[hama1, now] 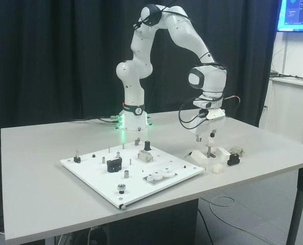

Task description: Remove round peg 4.

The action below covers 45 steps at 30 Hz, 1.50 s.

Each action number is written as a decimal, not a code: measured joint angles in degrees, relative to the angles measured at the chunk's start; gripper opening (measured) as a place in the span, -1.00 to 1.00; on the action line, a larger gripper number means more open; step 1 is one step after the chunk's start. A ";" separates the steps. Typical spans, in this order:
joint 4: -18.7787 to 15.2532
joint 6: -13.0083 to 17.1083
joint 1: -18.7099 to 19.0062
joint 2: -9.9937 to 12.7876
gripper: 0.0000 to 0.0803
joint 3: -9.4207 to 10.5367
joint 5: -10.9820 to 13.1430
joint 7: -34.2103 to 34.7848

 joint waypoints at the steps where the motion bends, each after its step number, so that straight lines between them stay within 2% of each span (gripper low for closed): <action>1: 0.04 -0.24 0.00 -0.13 0.99 -0.10 -0.20 0.00; 21: 0.22 -1.24 -0.12 -1.34 0.99 -1.03 -2.76 0.00; 45: 0.95 -2.71 -0.64 -1.80 0.99 -1.20 -3.24 -0.01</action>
